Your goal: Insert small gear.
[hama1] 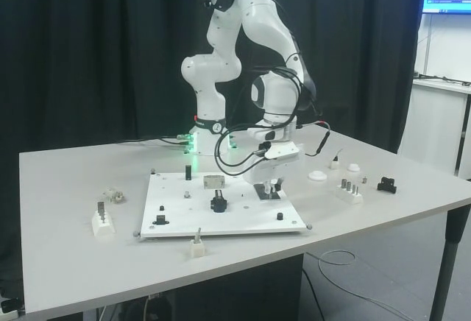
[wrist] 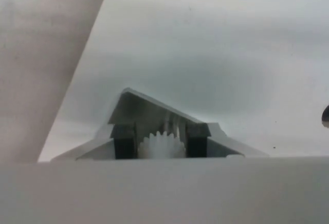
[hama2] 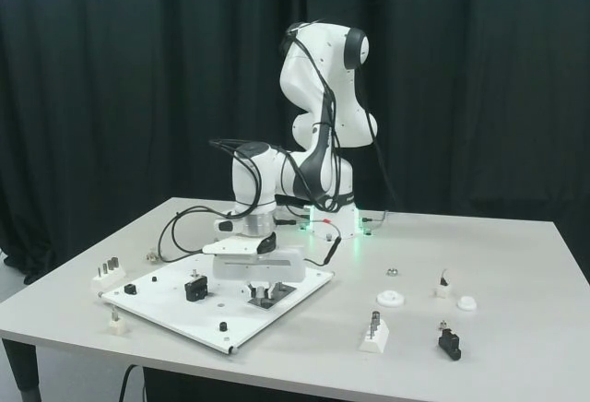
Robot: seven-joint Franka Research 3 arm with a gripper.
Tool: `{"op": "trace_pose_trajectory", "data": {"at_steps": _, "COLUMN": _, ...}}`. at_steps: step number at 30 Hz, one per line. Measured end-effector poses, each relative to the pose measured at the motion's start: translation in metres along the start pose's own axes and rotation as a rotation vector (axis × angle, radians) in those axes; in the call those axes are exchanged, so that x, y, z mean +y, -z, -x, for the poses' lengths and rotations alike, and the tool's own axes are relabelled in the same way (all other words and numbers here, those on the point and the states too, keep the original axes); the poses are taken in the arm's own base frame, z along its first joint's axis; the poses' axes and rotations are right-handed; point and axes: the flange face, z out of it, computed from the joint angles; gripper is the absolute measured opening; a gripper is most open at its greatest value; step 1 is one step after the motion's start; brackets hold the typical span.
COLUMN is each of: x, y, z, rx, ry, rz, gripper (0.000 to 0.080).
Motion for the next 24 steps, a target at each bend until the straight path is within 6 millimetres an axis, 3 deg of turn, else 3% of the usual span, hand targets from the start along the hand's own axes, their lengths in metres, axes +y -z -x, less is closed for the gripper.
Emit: {"op": "trace_pose_trajectory", "data": {"at_steps": 24, "x": 0.0017, "y": 0.0, "z": -0.0009, "rx": 0.0, "ry": 0.035, "rz": 0.001, "gripper": 0.0198}}
